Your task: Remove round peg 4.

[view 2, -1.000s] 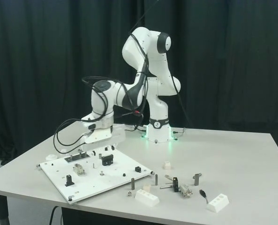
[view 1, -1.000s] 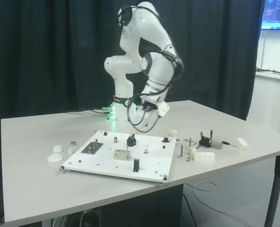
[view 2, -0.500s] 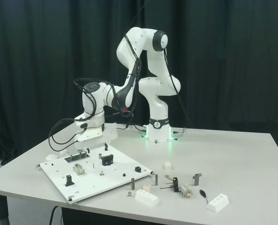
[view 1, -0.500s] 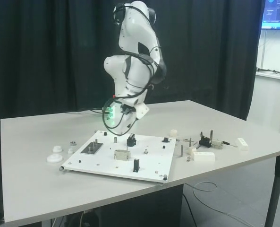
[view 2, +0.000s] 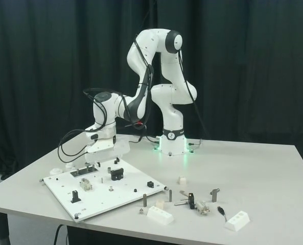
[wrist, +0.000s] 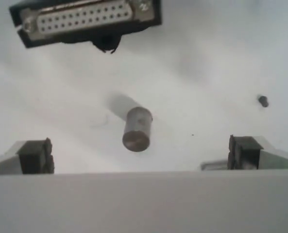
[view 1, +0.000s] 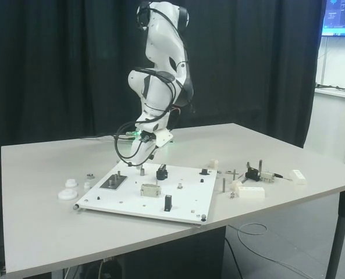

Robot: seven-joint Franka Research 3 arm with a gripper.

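A short grey round peg (wrist: 136, 128) stands upright in the white board (wrist: 207, 58). My gripper (wrist: 139, 154) is open, with one black fingertip on each side of the peg and clear of it. Seen from the first room camera, the gripper (view 1: 142, 152) hangs a little above that peg (view 1: 142, 170) at the back of the board (view 1: 189, 200). The second room view shows the gripper (view 2: 91, 163) over the board's (view 2: 125, 196) far left part, close to the peg (view 2: 109, 169).
A D-sub connector block (wrist: 85, 19) sits on the board just beyond the peg, and a small black stud (wrist: 263, 101) is off to one side. A black block (view 1: 162, 171) and a metal plate (view 1: 113, 181) flank the peg. Loose parts (view 1: 251, 185) lie right of the board.
The arm has swung from above the board's right side to its back left and come down over the peg. Nothing on the board has moved.
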